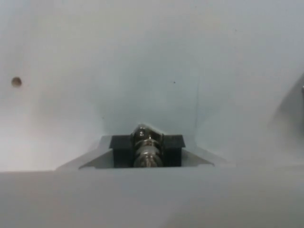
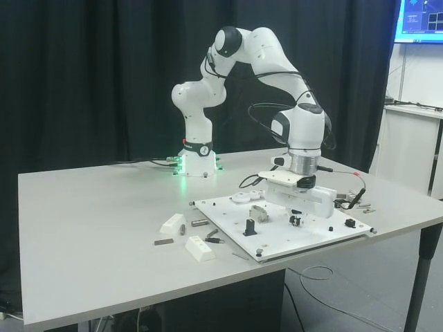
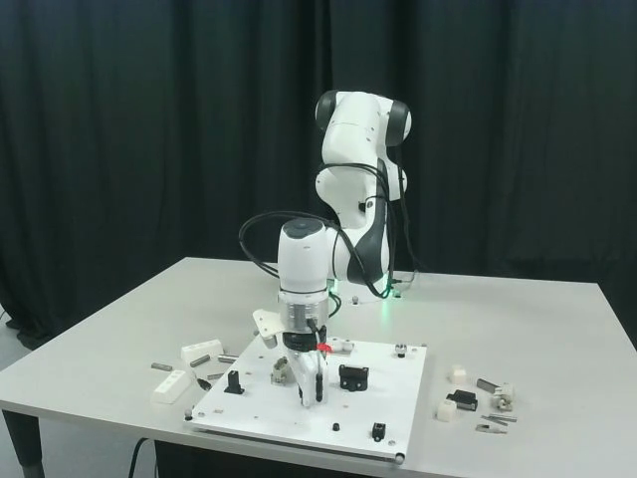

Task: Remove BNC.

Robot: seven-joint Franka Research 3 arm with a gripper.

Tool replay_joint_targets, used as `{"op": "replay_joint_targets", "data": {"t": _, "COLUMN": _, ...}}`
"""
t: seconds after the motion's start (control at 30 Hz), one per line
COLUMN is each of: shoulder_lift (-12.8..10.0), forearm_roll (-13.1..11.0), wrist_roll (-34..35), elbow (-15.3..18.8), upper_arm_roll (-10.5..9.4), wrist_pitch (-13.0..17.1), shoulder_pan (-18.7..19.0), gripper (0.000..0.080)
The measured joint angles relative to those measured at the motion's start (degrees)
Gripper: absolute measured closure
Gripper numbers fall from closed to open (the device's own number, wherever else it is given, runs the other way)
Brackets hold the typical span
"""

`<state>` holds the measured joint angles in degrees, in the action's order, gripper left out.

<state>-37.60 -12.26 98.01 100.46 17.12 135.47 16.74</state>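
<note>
While arm bends down over white board, gripper points straight down at board's middle. Wrist view: BNC, metal, sits between black pads of fingers, clamped narrow on it. BNC stands upright on board, just below gripper. Board lies on grey table, near its front edge. Black post upright on board, beside gripper. White blocks and small metal parts lie on table beside board. Green light at arm base.
</note>
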Motion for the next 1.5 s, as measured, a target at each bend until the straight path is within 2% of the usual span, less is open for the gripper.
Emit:
{"op": "replay_joint_targets", "data": {"t": 1.03, "shoulder_lift": 0.0, "forearm_roll": 0.59, "wrist_roll": -29.69, "elbow": -0.11, "upper_arm_roll": -0.06, "wrist_pitch": -0.16, "shoulder_pan": 0.09, "gripper": 0.0677}}
{"op": "replay_joint_targets", "data": {"t": 1.5, "shoulder_lift": 0.0, "forearm_roll": 1.58, "wrist_roll": -40.23, "elbow": -0.19, "upper_arm_roll": -0.25, "wrist_pitch": -0.21, "shoulder_pan": 0.09, "gripper": 0.0677}}
